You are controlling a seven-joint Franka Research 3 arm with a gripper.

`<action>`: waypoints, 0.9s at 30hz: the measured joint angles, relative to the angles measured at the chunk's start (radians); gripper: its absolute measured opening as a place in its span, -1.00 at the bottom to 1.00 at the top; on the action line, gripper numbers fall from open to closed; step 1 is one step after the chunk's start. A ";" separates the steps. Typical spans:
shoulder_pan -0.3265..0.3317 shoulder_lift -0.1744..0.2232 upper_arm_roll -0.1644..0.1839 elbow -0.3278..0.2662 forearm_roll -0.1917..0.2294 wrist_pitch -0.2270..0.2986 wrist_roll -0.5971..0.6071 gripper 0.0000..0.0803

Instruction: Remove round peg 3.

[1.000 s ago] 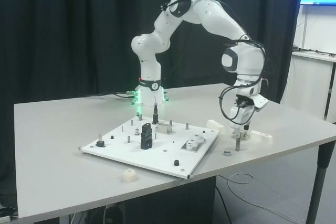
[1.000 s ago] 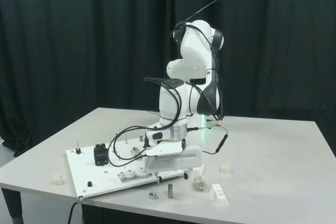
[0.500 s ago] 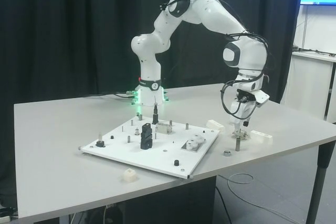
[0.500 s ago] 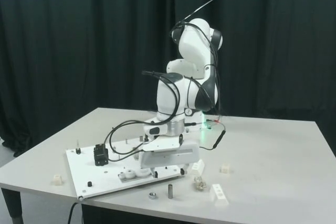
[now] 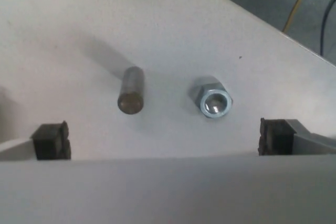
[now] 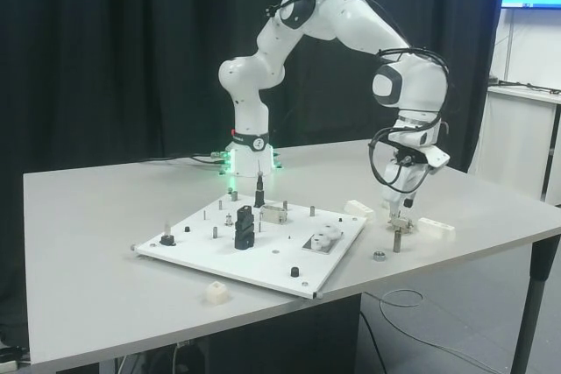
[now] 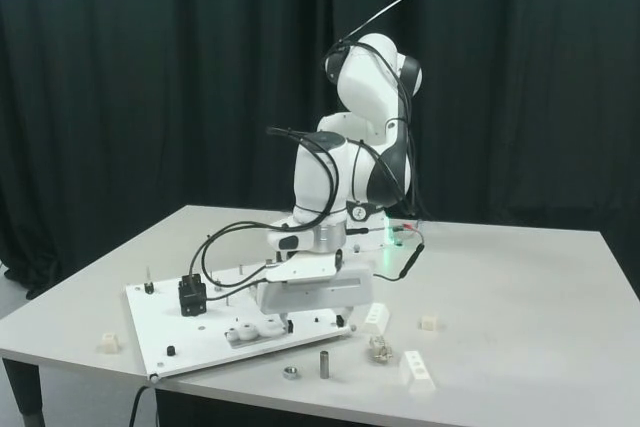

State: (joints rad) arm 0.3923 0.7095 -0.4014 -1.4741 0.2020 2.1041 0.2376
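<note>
You've got the peg (image 5: 131, 89) standing on the table (image 5: 79, 14) just beside the nut (image 5: 215, 101), off the board (image 6: 263, 251), so the fingers (image 5: 51, 141) hang wide and empty above it.

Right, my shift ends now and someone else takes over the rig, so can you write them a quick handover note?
Gripper: open and empty, hovering above the grey table, just past the edge of the white assembly board.
Short grey metal round peg: standing upright on the table, off the board. It is beside a grey metal hex nut but not touching it.
Done: the peg is out of the board and released.
Left: probably only pulling the arm back. The pictures cannot confirm that this peg is number 3, so check that.
</note>
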 joint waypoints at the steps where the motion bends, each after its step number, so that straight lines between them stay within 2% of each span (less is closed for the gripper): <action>1: 0.000 0.000 0.000 0.002 -0.003 -0.003 0.000 0.99; 13: -0.001 -0.001 0.002 0.030 -0.064 -0.056 -0.002 0.99; 20: -0.004 -0.010 0.010 0.040 -0.136 -0.122 -0.002 0.99; 27: -0.027 -0.030 0.046 0.035 -0.210 -0.211 -0.002 0.99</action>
State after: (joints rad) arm 0.3655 0.6794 -0.3552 -1.4386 -0.0075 1.8929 0.2353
